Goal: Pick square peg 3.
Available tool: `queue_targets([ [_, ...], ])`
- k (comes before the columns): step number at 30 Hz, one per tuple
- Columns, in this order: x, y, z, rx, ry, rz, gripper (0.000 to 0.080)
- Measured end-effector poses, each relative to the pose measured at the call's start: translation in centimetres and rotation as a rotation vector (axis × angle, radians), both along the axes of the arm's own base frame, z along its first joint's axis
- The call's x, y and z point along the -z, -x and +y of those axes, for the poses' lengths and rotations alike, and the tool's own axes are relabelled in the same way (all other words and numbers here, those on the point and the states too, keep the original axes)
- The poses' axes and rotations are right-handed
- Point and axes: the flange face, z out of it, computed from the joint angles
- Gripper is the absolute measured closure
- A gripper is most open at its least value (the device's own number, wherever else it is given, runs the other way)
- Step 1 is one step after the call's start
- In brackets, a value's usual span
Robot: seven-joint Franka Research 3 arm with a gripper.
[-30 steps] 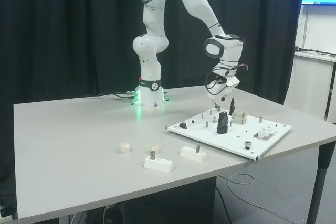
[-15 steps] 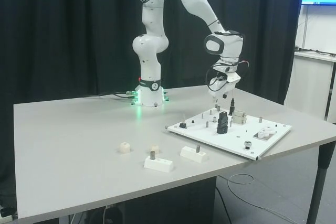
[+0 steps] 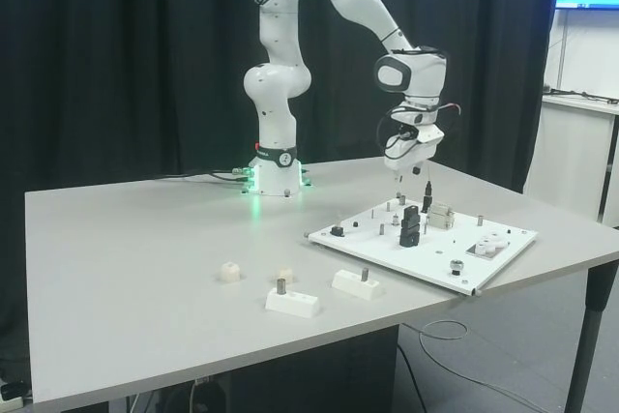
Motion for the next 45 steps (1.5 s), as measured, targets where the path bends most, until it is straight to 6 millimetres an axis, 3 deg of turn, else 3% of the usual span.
queue_targets([
  [12, -1.7, -0.9, -1.5, 0.007, -0.005, -0.02, 0.0003],
  [21, -3.7, -2.4, -4.2, 0.014, 0.013, -0.049, 0.0003],
  [30, -6.1, -4.6, -9.2, 0.032, 0.025, -0.105, 0.0003],
  [45, -9.2, -8.8, -20.0, 0.089, 0.027, -0.21, 0.0003],
])
